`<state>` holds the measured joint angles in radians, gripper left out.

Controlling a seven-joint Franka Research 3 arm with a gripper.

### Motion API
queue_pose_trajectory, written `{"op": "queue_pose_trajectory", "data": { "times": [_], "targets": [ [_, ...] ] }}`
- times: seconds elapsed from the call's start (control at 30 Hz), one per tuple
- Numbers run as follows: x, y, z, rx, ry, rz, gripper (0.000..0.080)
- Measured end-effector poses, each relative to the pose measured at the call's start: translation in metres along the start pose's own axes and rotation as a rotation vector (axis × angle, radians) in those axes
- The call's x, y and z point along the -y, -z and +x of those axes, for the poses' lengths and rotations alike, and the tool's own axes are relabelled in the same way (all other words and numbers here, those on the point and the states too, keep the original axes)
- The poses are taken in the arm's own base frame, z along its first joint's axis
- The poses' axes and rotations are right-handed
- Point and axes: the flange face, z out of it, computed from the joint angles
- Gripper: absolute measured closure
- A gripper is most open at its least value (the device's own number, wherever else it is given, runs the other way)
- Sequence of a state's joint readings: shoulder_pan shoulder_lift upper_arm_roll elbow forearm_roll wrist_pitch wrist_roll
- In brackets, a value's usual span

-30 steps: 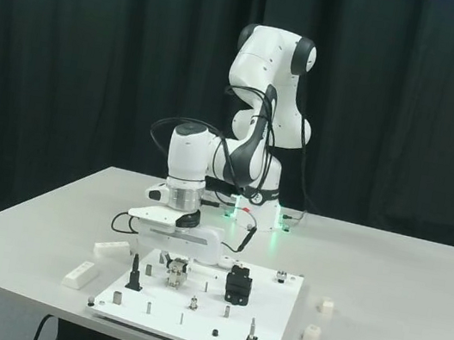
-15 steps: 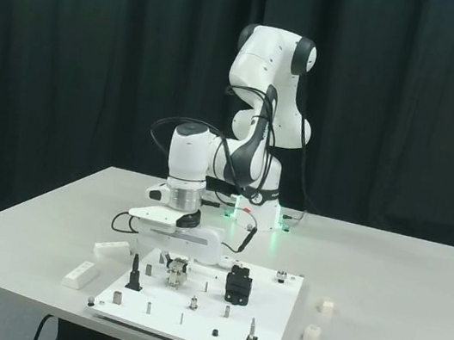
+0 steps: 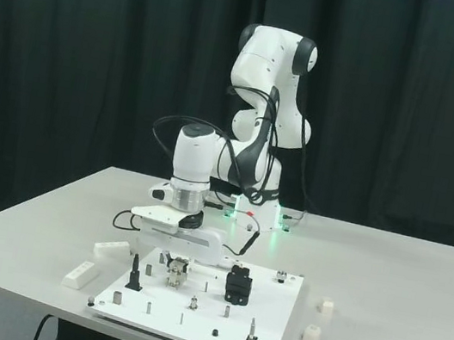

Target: Remove waterproof.

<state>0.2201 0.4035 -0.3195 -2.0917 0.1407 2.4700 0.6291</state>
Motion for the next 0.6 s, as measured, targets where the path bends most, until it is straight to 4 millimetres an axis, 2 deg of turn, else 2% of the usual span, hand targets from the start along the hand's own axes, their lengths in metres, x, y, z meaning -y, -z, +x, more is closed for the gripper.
{"op": "queue_pose_trajectory", "data": {
  "times": [0.6],
  "targets": [
    [-0.0009, 0.0011, 0.0012, 0.001, -0.019, -0.003, 0.0492]
  ]
}}
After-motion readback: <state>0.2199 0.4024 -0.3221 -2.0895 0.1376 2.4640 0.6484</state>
